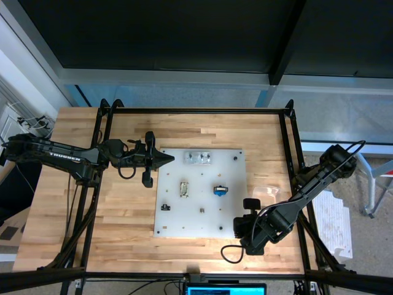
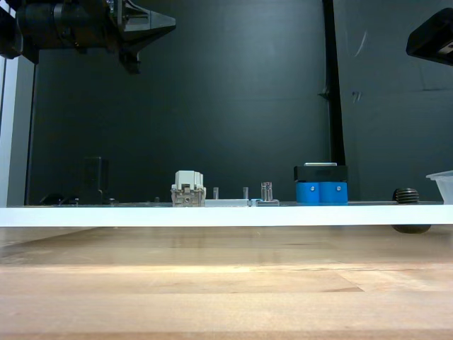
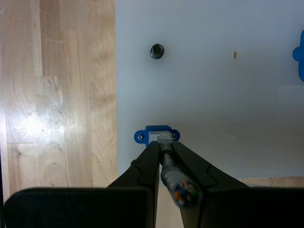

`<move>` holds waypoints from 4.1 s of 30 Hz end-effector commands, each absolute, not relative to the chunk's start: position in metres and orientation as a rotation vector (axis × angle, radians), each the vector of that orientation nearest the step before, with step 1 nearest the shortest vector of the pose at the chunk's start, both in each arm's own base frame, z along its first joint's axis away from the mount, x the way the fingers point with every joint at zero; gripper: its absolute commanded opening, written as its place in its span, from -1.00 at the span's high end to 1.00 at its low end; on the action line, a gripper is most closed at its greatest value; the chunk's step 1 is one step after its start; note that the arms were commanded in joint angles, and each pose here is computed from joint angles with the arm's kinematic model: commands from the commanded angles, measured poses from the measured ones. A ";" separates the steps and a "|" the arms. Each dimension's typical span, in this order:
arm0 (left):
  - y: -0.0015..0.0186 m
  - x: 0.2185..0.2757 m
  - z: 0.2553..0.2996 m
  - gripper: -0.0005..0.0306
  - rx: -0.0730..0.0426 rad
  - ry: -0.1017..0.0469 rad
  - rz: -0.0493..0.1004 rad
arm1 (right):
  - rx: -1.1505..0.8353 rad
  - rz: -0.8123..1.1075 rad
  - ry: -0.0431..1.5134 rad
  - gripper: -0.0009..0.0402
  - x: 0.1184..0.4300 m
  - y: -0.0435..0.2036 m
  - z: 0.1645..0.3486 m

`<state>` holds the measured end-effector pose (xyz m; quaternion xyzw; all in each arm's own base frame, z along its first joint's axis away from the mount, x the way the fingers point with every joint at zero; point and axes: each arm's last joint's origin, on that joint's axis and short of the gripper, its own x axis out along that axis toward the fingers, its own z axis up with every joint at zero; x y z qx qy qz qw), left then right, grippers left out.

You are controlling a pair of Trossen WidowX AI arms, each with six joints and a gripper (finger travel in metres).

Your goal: Pick the RJ45 connector and install on taskboard

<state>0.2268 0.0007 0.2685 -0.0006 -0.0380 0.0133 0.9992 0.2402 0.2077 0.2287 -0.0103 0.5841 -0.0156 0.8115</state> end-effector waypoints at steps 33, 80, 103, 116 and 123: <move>0.0007 0.2269 0.2685 0.96 -0.001 -0.076 0.027 | -0.037 -0.014 1.255 0.96 0.239 0.208 0.225; 0.0008 0.2269 0.2685 0.97 -0.001 -0.076 0.027 | -0.030 0.025 1.238 0.77 0.235 0.205 0.219; 0.0008 0.2269 0.2685 0.97 -0.001 -0.076 0.027 | -0.024 0.023 1.236 0.00 0.228 0.198 0.252; 0.0008 0.2269 0.2685 0.96 -0.001 -0.076 0.027 | 0.013 0.000 1.243 0.00 0.224 0.195 0.257; 0.0008 0.2269 0.2685 0.96 -0.001 -0.076 0.027 | 0.070 -0.013 1.192 0.00 0.222 0.176 0.278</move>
